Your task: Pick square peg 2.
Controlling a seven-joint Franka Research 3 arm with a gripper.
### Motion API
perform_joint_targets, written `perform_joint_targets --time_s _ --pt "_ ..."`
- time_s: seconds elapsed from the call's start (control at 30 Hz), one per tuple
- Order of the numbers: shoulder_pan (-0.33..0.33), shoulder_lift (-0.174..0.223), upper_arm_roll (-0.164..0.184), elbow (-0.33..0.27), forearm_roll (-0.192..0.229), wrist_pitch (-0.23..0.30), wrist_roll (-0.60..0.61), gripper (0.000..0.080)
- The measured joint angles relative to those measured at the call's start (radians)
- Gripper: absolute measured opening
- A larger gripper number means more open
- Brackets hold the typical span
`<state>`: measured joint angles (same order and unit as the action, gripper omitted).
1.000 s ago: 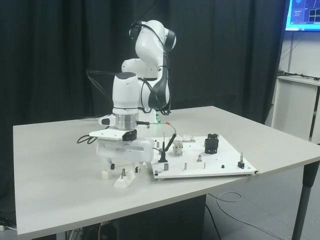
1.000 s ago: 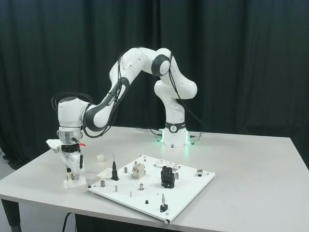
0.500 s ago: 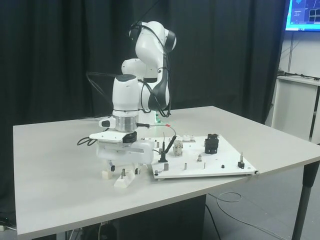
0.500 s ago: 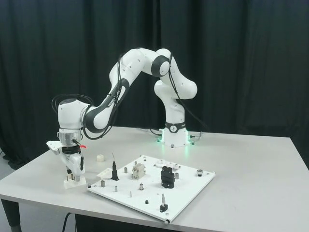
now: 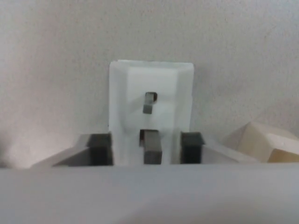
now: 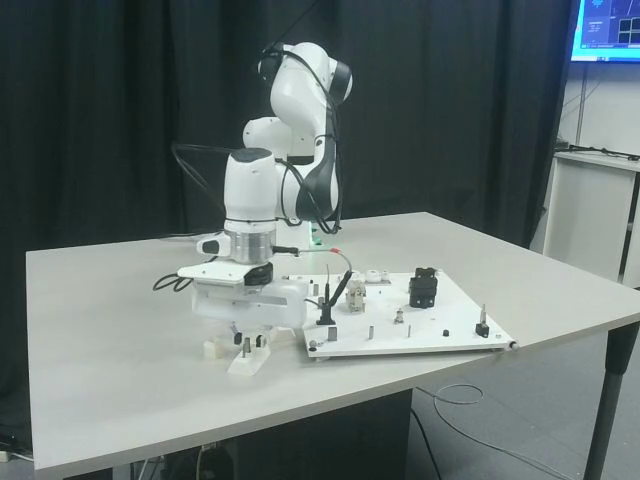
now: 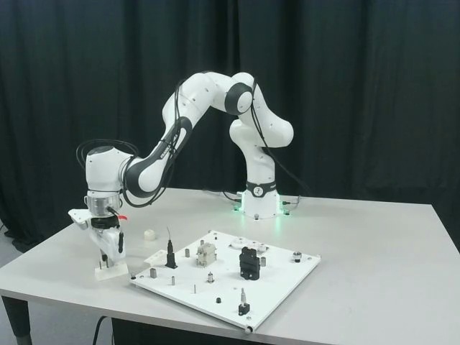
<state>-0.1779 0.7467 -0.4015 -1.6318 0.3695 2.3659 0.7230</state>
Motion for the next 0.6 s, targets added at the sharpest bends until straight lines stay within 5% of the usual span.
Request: perform_joint_targets --time_s 0.13,0.17,0.33,0.37,0.6 --pt "-0.002 0.006 0.0 0.001 0.0 0.0 0.0 0.0356" --pt "-0.002 0.008 0.0 0.002 0.0 0.0 0.0 0.0158" --pt "-0.005 0.016 0.0 0.012 0.001 0.0 0.0 0.0158" --pt "-0.005 0.017 0.0 0.014 0.001 0.0 0.0 0.0075" --pt "-0.006 0.019 0.0 0.024 0.001 -0.004 -0.002 0.0075"
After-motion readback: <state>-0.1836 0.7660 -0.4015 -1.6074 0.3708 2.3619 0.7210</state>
